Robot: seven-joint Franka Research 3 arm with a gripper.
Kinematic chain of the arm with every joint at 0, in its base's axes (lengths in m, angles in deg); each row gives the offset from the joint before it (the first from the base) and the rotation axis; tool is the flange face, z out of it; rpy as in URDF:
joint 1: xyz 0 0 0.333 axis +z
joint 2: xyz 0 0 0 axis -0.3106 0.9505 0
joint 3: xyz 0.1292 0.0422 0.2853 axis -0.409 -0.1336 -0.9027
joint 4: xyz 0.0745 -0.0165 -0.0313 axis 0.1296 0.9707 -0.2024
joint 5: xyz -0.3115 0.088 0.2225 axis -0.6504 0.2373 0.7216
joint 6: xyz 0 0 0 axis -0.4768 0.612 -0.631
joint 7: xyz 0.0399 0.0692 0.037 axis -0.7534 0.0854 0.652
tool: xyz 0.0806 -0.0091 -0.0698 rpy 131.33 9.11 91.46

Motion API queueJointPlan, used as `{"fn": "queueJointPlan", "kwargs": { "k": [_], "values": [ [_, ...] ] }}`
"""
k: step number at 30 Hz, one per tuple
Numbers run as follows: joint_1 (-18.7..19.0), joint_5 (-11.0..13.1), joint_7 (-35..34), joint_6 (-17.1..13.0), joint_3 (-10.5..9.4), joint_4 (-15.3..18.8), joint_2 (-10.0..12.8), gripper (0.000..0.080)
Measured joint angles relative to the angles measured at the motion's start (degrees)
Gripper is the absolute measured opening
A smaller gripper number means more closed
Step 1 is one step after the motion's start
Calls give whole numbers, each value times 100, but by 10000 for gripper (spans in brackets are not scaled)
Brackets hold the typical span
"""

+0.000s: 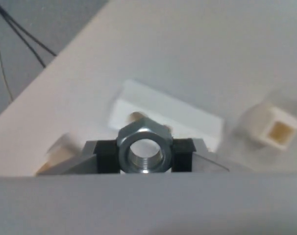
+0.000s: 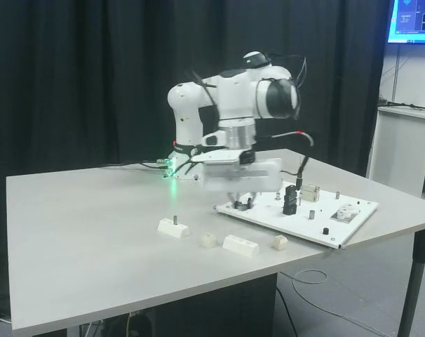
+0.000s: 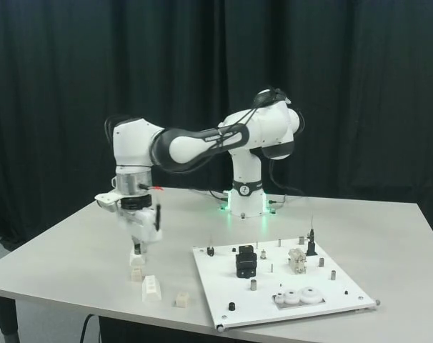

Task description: Insert bolt 4.

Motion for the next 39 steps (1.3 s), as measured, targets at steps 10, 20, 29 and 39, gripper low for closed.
{"fn": "queueJointPlan", "kwargs": {
  "k": [10,20,29,39],
  "values": [
    [303,-171,348,82,-23,-409,1,225],
    [633,-340,1465,58,-58,-711,1,225],
    [919,-536,2675,-75,-137,-866,1,225],
    [1204,-887,4072,-248,-282,-919,1,225]
  ]
}}
